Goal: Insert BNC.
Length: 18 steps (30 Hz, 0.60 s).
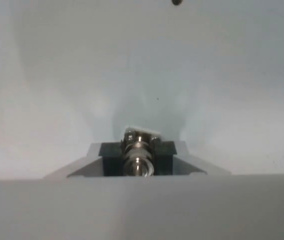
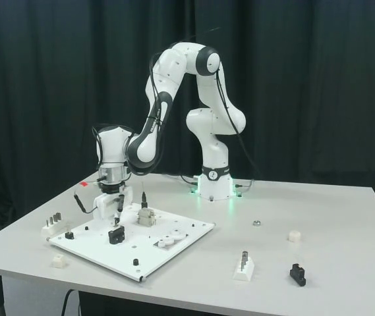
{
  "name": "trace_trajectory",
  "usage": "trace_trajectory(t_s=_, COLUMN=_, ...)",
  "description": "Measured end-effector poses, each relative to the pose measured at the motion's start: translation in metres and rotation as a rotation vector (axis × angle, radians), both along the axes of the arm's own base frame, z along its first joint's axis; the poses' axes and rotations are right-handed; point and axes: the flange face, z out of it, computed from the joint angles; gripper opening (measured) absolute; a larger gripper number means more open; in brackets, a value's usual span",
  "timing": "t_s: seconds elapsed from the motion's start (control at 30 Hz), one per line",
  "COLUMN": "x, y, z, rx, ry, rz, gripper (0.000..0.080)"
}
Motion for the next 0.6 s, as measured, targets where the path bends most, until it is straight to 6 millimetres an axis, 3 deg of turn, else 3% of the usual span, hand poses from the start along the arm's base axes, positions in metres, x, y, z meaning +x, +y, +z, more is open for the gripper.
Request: trace_trajectory(t_s=0.6, x=0.0001, y=0.0008, z=-0.0001, rx=0.0, ry=-0.002, rz=-0.055, gripper=0.012)
